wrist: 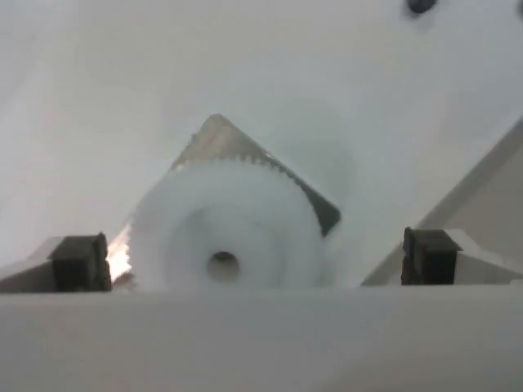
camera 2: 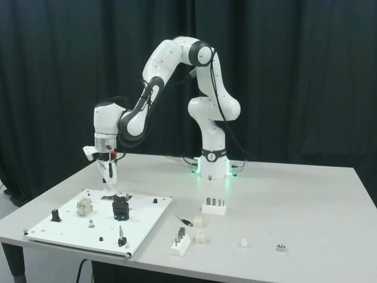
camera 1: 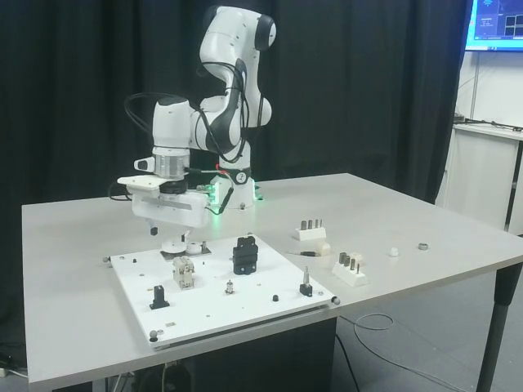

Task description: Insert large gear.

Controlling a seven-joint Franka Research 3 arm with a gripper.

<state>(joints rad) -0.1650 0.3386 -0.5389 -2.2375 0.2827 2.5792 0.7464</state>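
White toothed plastic large gear (wrist: 225,241) sits on its metal plate (wrist: 306,192), apparently seated; tool (wrist: 253,260) spread wide, flanking it at 3 and 9 o'clock, ungripped.

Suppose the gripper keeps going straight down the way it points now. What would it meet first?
Most likely the white gear, which lies directly below the gripper, between its open jaws, on a small metal plate on the white board. How far above it is hard to judge.

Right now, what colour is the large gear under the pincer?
White; the large gear shows best in the wrist view, between the open pincer fingers.
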